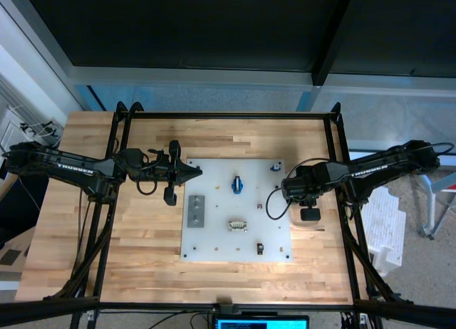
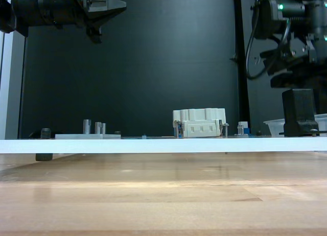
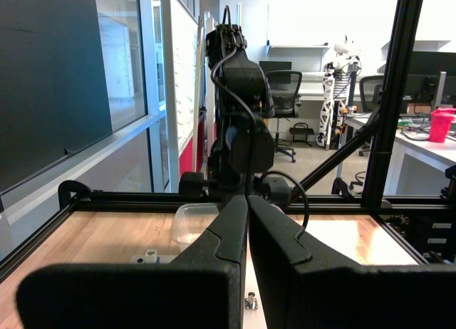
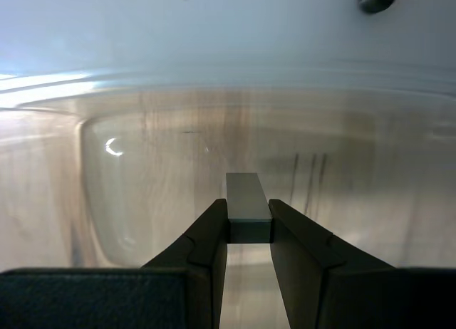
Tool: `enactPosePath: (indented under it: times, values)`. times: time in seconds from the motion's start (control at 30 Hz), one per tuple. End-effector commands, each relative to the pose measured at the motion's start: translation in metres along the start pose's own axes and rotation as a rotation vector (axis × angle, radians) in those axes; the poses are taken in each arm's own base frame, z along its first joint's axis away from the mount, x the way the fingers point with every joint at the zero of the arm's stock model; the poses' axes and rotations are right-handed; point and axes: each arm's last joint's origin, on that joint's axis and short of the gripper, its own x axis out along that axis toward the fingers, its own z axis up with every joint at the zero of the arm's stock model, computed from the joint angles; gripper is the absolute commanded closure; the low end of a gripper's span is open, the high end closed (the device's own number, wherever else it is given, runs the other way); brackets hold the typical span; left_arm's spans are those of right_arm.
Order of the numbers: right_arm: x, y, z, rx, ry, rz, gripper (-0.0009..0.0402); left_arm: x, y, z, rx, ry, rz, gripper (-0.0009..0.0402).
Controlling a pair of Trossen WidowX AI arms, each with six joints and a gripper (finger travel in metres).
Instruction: Pick the 16mm bar and install on taskboard
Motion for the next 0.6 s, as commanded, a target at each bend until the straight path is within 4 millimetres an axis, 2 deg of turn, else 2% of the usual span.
enactPosePath:
  times: [0.03,0.4,0.6]
  values:
    - [-0.014,-0.001,0.001,0.001,0.012,-0.002,0.0390,0.000,0.000,0.000,0.000,0.000,0.000,0.0393]
    - [-0.055,-0.002,0.007,0.034,-0.006,0.001,0.0391,0.000,0.000,0.000,0.000,0.000,0.000,0.0393]
    - [-0.066,0.001,0.009,0.045,-0.021,0.004,0.0391,0.000,0.000,0.000,0.000,0.000,0.000,0.0393]
